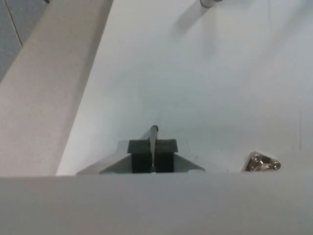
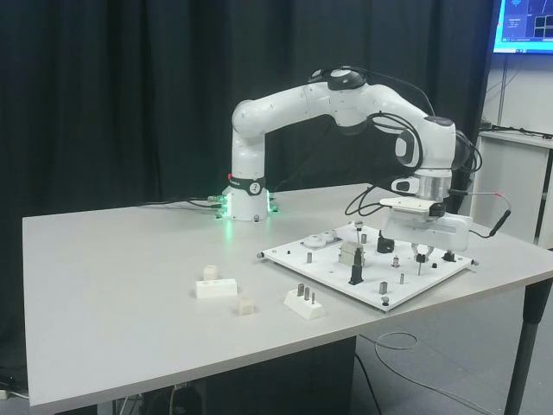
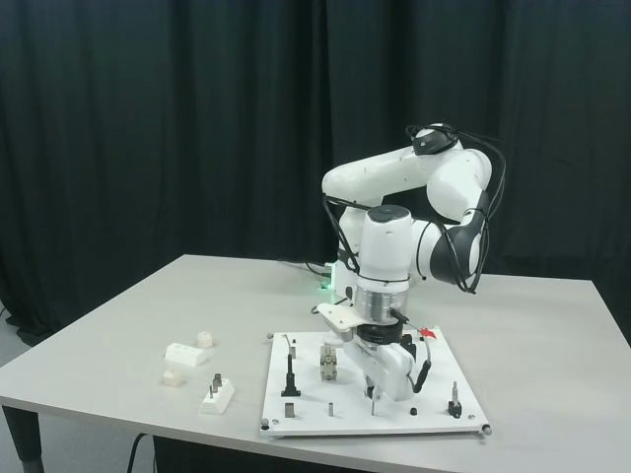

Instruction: Insert round peg 1.

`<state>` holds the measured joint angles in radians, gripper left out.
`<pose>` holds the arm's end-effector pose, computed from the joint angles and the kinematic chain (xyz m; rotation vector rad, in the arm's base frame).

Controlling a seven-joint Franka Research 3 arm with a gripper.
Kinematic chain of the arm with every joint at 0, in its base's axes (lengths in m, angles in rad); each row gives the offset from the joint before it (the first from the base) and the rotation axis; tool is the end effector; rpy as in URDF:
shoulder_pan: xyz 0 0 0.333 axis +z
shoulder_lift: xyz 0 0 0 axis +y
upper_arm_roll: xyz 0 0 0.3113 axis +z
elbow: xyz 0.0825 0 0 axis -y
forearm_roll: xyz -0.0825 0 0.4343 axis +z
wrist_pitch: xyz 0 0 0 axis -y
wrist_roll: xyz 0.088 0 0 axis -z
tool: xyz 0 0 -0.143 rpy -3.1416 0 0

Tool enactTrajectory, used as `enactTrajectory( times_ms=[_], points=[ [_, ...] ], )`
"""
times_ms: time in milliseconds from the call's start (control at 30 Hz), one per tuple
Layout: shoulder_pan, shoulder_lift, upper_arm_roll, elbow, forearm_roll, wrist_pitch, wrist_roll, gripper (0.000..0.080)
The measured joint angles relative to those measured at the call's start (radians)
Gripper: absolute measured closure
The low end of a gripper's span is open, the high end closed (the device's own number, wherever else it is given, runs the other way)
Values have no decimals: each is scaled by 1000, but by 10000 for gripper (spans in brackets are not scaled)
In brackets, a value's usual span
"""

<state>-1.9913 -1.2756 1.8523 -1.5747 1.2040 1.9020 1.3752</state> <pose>0.7126 0.1394 0.1725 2.0610 -2.3401 0.1278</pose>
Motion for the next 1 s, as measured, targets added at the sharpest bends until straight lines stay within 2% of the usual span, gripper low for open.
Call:
enactTrajectory(
  times_ms=[367,1000],
  points=[
    [0,0,5,-3,0,0,8,787],
    [0,0,12,-7,1,32,31,787]
  ],
)
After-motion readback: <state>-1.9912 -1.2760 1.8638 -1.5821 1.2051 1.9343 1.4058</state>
